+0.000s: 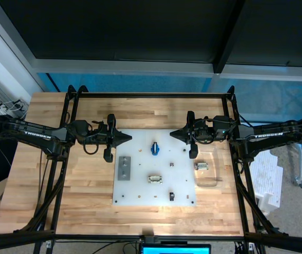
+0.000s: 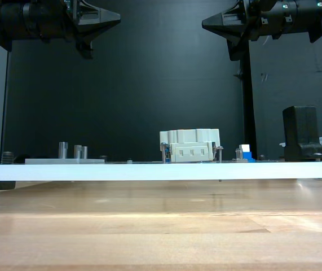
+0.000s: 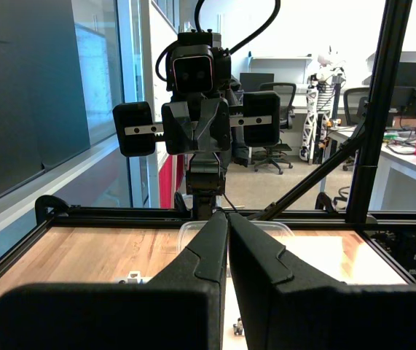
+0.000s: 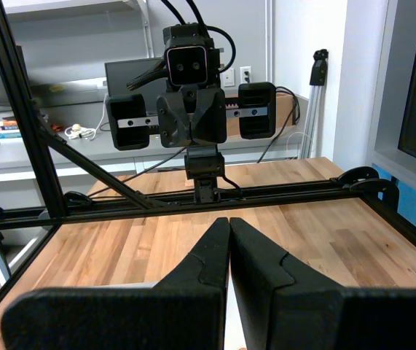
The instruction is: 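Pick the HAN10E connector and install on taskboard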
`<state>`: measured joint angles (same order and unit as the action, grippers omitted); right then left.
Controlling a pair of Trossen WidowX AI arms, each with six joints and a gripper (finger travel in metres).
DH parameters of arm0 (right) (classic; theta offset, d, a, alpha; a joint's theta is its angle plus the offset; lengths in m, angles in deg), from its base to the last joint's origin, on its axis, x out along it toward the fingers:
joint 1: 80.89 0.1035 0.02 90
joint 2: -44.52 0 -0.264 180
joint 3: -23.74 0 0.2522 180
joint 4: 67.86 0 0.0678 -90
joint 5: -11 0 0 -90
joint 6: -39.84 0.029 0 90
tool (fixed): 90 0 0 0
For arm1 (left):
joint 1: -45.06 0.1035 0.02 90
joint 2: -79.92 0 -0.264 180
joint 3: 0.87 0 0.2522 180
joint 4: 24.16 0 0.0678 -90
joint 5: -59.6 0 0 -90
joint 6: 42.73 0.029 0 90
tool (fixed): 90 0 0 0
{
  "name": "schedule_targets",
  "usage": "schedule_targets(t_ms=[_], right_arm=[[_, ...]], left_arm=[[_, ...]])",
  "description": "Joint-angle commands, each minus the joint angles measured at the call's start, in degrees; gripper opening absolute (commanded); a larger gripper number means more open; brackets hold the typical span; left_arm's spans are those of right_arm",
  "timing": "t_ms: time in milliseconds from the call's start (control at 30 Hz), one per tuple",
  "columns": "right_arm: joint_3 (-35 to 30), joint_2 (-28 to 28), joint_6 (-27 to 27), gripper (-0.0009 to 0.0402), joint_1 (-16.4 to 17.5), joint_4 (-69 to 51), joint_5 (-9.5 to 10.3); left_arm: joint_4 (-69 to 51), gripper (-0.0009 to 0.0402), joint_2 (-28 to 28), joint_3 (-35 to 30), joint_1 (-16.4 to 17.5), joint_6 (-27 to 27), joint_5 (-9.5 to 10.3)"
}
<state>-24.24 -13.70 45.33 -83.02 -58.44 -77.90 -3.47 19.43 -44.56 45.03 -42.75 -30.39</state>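
Left gripper (image 1: 127,137) and right gripper (image 1: 173,133) hang pinched closed above the taskboard (image 1: 140,164), probably just parked; HAN10E connector (image 1: 200,166) sits untouched below the right one.

L gripper (image 2: 115,21); R gripper (image 2: 206,23): tops cropped

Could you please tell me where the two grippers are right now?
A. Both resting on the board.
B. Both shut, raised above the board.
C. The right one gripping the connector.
B: the left gripper and right gripper hang shut and empty above the board, while the connector lies off it, by its right edge.
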Motion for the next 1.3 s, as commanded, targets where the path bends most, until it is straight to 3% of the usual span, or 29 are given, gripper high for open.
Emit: schedule_targets(t_ms=[33,633,1300], right_arm=[[0.0,0.0,0.02,0.0,0.04,1.57,0.15],[-0.48,0.13,0.04,0.0,0.04,-1.42,0.0],[-20.2,-0.98,0.2,0.0,1.42,-58.16,0.44]], left_arm=[[0.02,0.0001,0.0,-0.02,0.02,0.02,0.0],[0.02,0.0001,0.0,-0.02,0.02,0.02,0.0],[0.04,0.0001,0.0,-0.02,0.02,0.02,0.0]])
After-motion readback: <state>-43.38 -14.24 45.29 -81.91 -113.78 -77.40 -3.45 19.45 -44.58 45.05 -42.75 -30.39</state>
